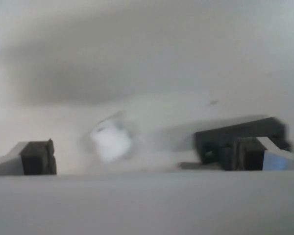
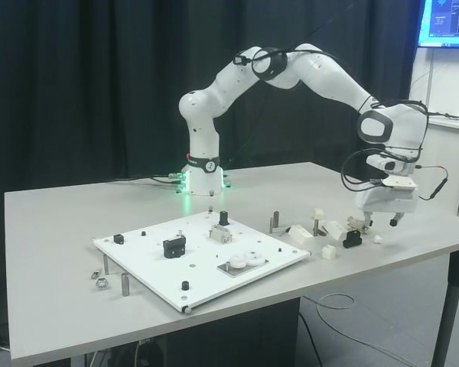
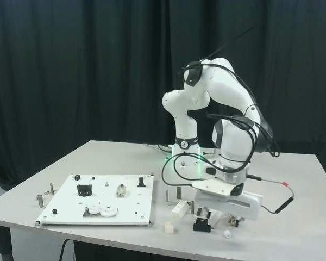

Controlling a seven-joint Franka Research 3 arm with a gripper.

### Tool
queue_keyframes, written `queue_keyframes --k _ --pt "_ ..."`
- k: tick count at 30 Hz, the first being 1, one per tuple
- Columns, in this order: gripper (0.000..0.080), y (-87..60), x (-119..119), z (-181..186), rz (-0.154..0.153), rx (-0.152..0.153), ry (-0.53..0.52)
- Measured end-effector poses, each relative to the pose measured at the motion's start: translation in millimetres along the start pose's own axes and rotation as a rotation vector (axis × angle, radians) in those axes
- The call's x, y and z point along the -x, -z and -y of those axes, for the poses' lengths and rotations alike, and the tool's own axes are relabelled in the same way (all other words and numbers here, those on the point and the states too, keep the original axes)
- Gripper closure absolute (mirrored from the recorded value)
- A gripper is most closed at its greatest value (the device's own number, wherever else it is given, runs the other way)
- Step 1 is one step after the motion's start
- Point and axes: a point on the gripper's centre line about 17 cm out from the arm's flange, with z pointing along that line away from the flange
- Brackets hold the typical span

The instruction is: Remove medium gear.

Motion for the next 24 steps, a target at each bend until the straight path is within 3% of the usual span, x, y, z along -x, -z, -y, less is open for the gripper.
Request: queue_keyframes --k 15,24 --pt "0.0003 13.3 -28.3 -93.3 -0.014 0.154 -0.101" --pt "0.0003 17.0 -39.7 -162.2 0.028 0.205 -0.168"
